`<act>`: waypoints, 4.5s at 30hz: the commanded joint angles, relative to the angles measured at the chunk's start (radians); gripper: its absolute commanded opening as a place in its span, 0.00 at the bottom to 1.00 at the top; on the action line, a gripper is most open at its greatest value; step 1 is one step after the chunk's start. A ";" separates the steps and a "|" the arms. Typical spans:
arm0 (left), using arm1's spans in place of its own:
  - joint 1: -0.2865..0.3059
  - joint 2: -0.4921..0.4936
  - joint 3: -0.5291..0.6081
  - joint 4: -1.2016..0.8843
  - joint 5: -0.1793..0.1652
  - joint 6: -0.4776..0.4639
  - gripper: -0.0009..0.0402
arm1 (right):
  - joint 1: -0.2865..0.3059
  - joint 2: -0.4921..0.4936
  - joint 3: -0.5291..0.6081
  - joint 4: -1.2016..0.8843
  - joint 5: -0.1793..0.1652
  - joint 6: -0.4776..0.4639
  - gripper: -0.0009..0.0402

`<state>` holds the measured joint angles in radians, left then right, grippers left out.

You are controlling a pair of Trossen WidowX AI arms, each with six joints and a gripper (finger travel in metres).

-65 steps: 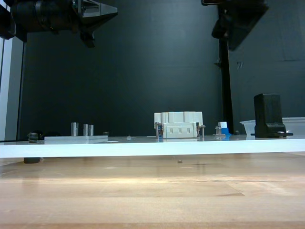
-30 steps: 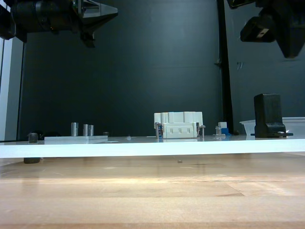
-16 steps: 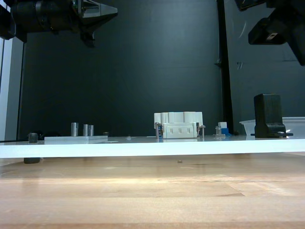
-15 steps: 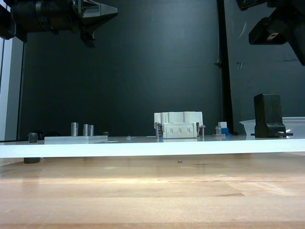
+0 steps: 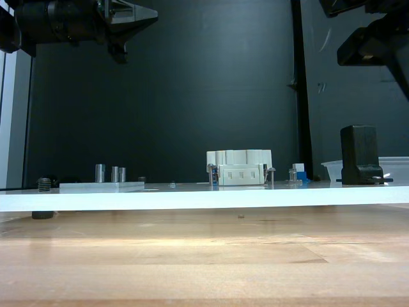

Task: Pick the 16mm bar from the taskboard and place it in the container

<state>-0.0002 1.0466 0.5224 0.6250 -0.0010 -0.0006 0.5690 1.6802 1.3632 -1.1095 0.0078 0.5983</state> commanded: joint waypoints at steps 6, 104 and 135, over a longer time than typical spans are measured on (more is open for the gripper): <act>0.000 0.000 0.000 0.000 0.000 0.000 0.02 | 0.008 0.017 -0.005 0.026 0.008 0.001 0.56; 0.000 0.000 0.000 0.000 0.001 0.000 0.02 | 0.033 -0.023 -0.141 0.188 0.019 0.026 0.10; 0.000 0.000 0.000 0.000 0.000 0.000 0.02 | -0.048 -0.229 -0.110 0.002 0.027 -0.005 0.10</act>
<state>-0.0002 1.0470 0.5228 0.6254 -0.0010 -0.0006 0.5243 1.4540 1.2533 -1.1038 0.0341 0.6033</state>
